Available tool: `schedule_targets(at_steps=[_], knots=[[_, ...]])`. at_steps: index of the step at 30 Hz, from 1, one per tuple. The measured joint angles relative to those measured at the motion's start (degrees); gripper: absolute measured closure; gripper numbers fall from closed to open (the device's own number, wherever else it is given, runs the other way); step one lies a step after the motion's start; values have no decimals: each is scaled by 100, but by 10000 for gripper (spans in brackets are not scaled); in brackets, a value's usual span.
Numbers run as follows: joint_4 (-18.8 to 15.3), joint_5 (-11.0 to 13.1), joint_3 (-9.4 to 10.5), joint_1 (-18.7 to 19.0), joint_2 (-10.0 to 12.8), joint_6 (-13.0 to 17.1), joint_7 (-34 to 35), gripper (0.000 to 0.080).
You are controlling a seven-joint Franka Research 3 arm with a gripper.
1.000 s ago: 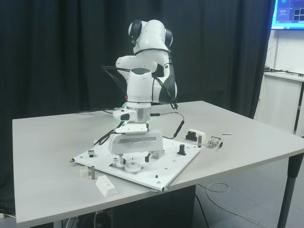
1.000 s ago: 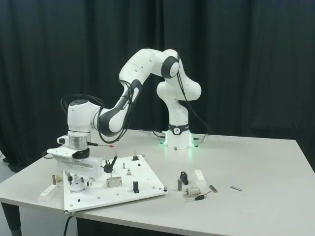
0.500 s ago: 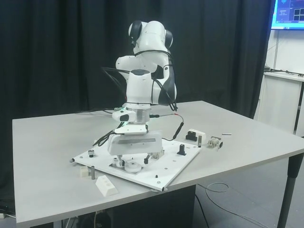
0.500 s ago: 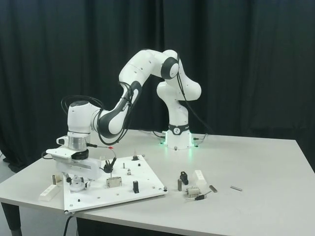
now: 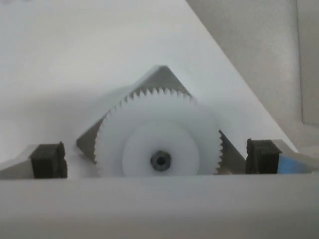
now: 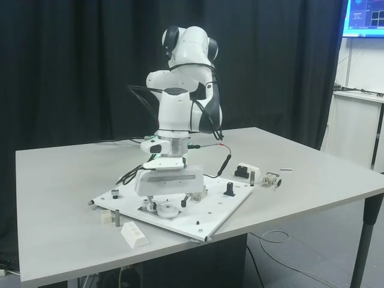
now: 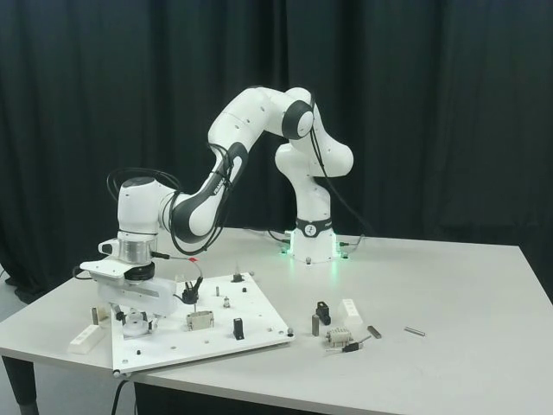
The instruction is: Remove large gear.
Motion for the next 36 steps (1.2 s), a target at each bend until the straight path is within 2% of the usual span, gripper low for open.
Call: schedule_targets(at_steps=[12, 13, 18, 19, 23, 24, 36], knots=[[0, 58, 0, -14, 18, 0, 0, 3], [0, 70, 0, -16, 20, 0, 0, 120], [2, 110, 4, -23, 27, -19, 0, 120], [2, 110, 4, -24, 27, -23, 0, 314], [10, 112, -1, -40, 32, -34, -19, 314], [14, 116, 3, -46, 32, -42, -29, 474], [35, 172, 6, -61, 39, -69, -44, 471]])
